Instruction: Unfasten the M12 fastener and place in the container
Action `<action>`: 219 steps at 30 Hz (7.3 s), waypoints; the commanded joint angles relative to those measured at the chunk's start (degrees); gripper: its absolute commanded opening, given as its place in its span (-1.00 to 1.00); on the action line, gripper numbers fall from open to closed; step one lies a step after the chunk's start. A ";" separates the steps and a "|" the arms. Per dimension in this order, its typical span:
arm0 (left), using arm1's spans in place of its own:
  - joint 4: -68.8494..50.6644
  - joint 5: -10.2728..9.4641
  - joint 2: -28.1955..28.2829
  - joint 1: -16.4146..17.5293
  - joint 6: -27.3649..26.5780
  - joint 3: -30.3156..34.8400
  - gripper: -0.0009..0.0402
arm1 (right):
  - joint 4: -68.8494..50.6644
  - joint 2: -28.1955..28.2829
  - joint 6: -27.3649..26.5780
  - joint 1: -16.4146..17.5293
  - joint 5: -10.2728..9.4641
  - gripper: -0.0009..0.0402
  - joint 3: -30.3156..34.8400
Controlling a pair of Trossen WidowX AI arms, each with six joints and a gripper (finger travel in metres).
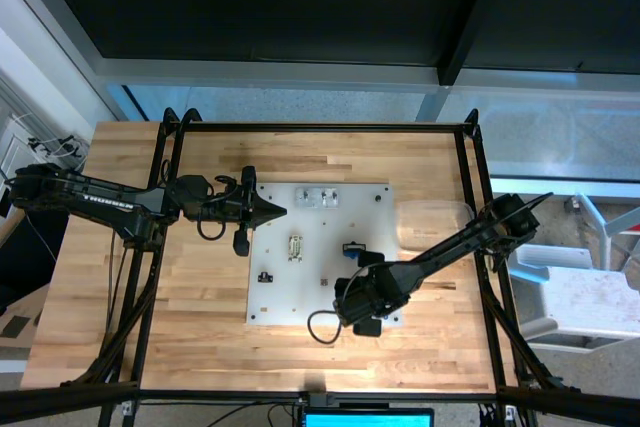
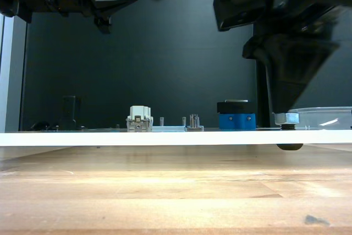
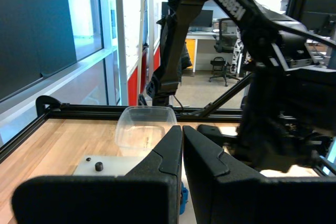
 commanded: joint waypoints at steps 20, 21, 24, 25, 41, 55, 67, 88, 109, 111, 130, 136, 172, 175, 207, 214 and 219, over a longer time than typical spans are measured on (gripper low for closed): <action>-0.09 0.02 0.02 0.00 0.00 0.00 -0.96 | 3.80 -0.24 -4.20 0.28 -17.11 -0.96 1.22; -0.07 0.02 0.02 0.02 0.00 0.00 -0.96 | 4.15 -0.07 -4.81 0.28 -17.09 -0.96 1.07; -0.07 0.04 0.02 0.00 0.00 0.00 -0.96 | 4.90 0.68 -5.79 0.26 -16.90 -0.96 0.72; -0.07 0.02 0.02 0.00 0.00 0.00 -0.96 | 5.35 0.68 -6.10 0.26 -16.65 -0.96 0.55; -0.07 0.02 0.02 0.02 0.00 0.00 -0.96 | 5.79 0.68 -6.62 -0.15 -12.46 -0.96 -0.92; -0.07 0.02 0.02 0.00 0.00 0.00 -0.96 | -1.16 -0.76 1.51 -0.09 7.50 -0.96 0.44; 0.07 0.02 0.00 0.02 0.00 0.00 -0.96 | -1.07 -2.38 12.68 0.00 -4.22 -0.96 0.87; 0.02 0.02 0.00 0.00 0.00 0.00 -0.96 | -14.05 7.21 37.00 0.11 -7.17 0.01 17.51; 0.02 0.02 0.00 0.02 0.00 0.00 -0.96 | -8.39 8.96 42.73 -0.02 -8.17 0.25 12.63; 0.02 0.02 0.00 0.00 0.00 0.00 -0.96 | -8.09 9.29 42.38 -0.04 -8.26 0.25 12.63; 0.00 0.02 0.00 0.00 0.00 0.00 -0.96 | -7.34 9.90 41.97 -0.48 -8.63 -0.19 12.63; 0.00 0.02 0.00 0.02 0.00 0.00 -0.96 | -7.32 9.86 41.81 -0.48 -8.70 -0.53 12.63; 0.00 0.02 0.00 0.00 0.00 0.00 -0.96 | -7.74 6.12 -36.13 -0.50 -9.84 -0.96 12.63; 0.00 0.02 0.00 0.00 0.00 0.00 -0.96 | -8.46 4.02 -33.92 -1.01 -9.79 -0.96 12.26; 0.00 0.02 0.00 0.02 0.00 0.00 -0.96 | -6.78 -28.33 -31.61 -21.09 -9.64 -0.96 -18.82; 0.00 0.02 0.00 0.02 0.00 0.00 -0.96 | -6.82 -32.74 -31.65 -26.32 -9.64 -0.96 -23.93; 0.00 0.02 0.00 0.00 0.00 0.00 -0.96 | -6.80 -35.89 -31.65 -28.98 -9.64 -0.96 -27.58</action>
